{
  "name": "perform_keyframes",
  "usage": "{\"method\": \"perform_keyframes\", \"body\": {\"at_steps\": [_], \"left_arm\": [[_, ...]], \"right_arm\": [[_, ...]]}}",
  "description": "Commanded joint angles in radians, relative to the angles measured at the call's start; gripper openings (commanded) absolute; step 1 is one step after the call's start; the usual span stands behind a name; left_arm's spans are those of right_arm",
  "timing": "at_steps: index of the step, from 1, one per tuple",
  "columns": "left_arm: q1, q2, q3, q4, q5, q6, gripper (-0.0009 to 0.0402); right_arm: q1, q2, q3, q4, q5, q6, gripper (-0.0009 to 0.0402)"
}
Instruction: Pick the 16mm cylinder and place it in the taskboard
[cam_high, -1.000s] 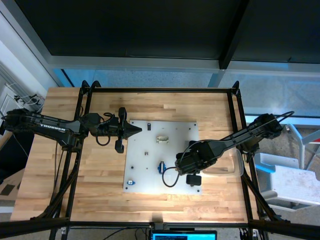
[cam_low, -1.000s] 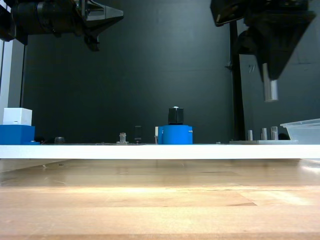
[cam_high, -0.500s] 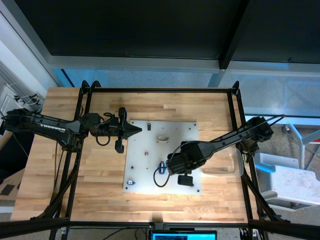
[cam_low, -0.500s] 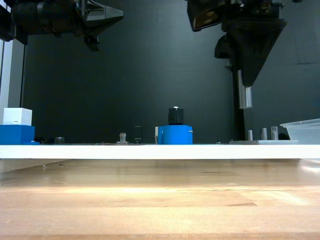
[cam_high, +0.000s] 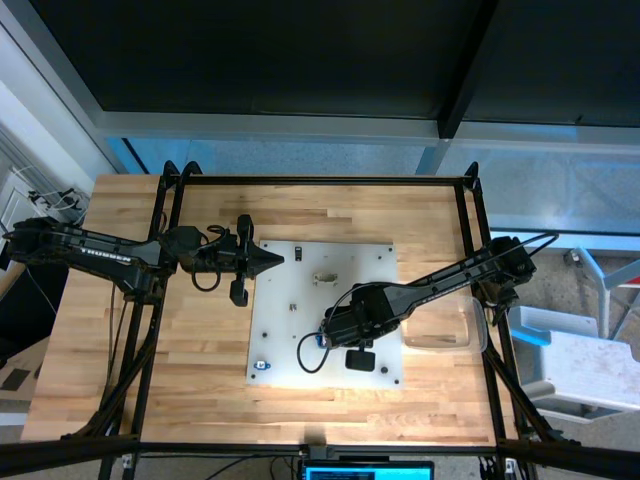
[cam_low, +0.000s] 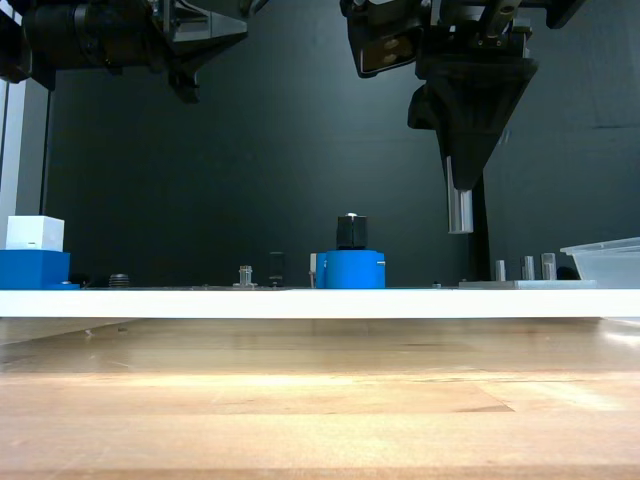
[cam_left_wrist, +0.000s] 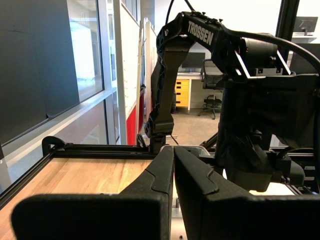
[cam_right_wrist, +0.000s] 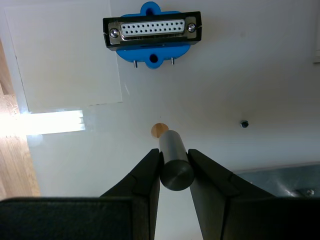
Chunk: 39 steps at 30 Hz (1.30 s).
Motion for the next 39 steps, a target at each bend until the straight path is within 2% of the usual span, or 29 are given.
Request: {"method": "perform_keyframes", "body": {"at_steps": [1,11,39], "left_arm": [[0.000,0.000,0.000,0.000,0.000,0.000,0.0000],[0.000,0.000,0.000,0.000,0.000,0.000,0.0000],[0.000,0.000,0.000,0.000,0.000,0.000,0.0000]], "right_arm": [[-0.001,0.000,-0.013,0.012,0.000,0.001,0.0012],[0.000,-0.005,-0.063,0.073,-0.004,0.004,0.0012],[0.006,0.005,-0.085,0.100,-0.012,0.002,0.0012]]}}
